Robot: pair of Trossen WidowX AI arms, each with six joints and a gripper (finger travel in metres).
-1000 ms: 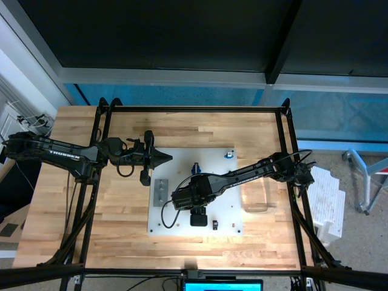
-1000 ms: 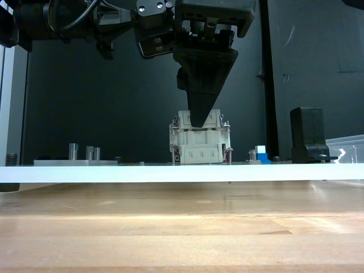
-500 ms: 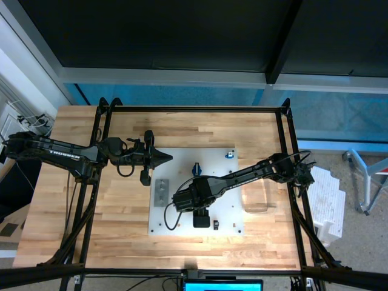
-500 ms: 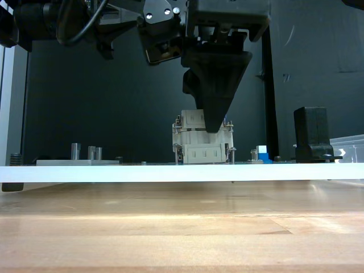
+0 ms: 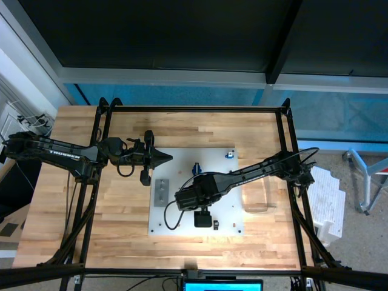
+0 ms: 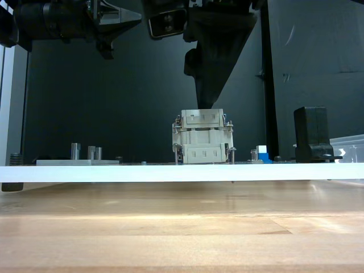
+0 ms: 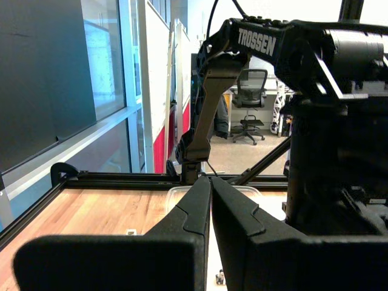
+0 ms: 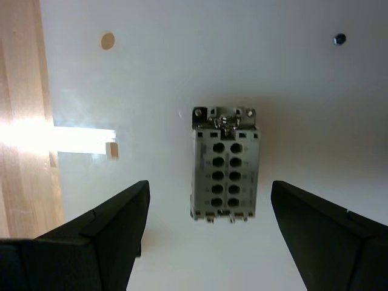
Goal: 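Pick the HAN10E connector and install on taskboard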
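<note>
A robotics lab: black robot arms [image 5: 60, 154] stand on a black frame [image 5: 194, 110] around a wooden surface [image 5: 115, 236]. The left end effector [image 5: 168, 157] hangs beside a white board [image 5: 227, 176]; the right end effector [image 5: 203, 217] hangs over it. Beyond are an office chair [image 7: 250, 121] and tall windows [image 7: 103, 60].

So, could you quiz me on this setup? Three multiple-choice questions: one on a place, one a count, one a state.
1. Where does the HAN10E connector stand?
A) on the white taskboard
B) in a plastic tray
C) on bare wood
2. How many dark holes show on its face?
A) six
B) ten
C) sixteen
3. How is the right gripper?
A) clamped on the connector
B) open, above the connector
C) shut, beyond the table

1 A: it stands upright on the plate.
2 B: two columns of five.
3 B: its fingers stand apart, touching nothing. The left gripper is shut, over the taskboard's far left corner.
</note>
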